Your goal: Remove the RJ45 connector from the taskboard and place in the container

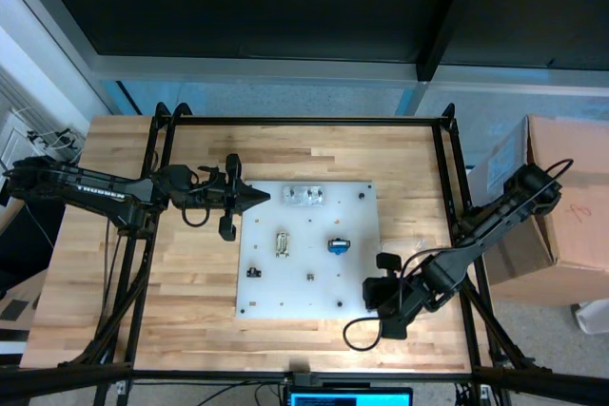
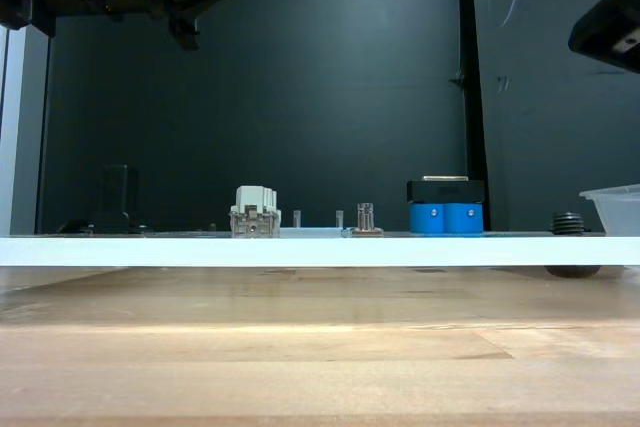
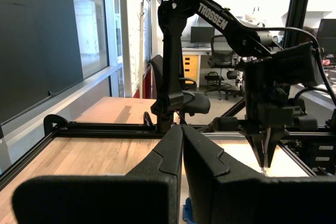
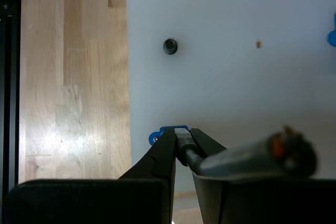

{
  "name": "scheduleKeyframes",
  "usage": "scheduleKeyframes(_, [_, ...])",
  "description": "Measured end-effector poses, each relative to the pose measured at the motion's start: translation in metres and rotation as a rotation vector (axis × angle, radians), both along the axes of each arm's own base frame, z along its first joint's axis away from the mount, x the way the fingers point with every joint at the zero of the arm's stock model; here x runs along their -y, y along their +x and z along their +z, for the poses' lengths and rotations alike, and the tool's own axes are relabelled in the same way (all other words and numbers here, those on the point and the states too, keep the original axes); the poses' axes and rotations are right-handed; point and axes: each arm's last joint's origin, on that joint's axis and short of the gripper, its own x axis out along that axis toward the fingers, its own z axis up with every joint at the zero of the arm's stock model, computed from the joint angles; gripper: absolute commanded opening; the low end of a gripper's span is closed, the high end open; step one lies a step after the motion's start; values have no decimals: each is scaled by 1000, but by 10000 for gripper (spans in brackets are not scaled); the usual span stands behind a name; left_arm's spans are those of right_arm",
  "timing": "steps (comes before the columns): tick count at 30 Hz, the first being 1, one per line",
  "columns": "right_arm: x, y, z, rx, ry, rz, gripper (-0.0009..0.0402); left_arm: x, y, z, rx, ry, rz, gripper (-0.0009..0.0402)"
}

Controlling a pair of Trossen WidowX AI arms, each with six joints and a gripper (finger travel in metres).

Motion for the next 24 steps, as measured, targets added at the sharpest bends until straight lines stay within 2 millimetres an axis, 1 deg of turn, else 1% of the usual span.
scheduleKeyframes(3, [4, -2, 9, -2, 1, -4, 0, 0, 0, 0, 1, 0, 0, 0])
scheduleKeyframes(7, [12, -4, 31, 16, 15, -18, 0, 0, 0, 0, 0, 0, 0, 0])
scheduleKeyframes(13, [23, -6, 56, 34, 19, -24, 0, 0, 0, 0, 0, 0, 0, 0])
scheduleKeyframes(24, [37, -4, 64, 51, 31, -40, 0, 0, 0, 0, 0, 0, 0, 0])
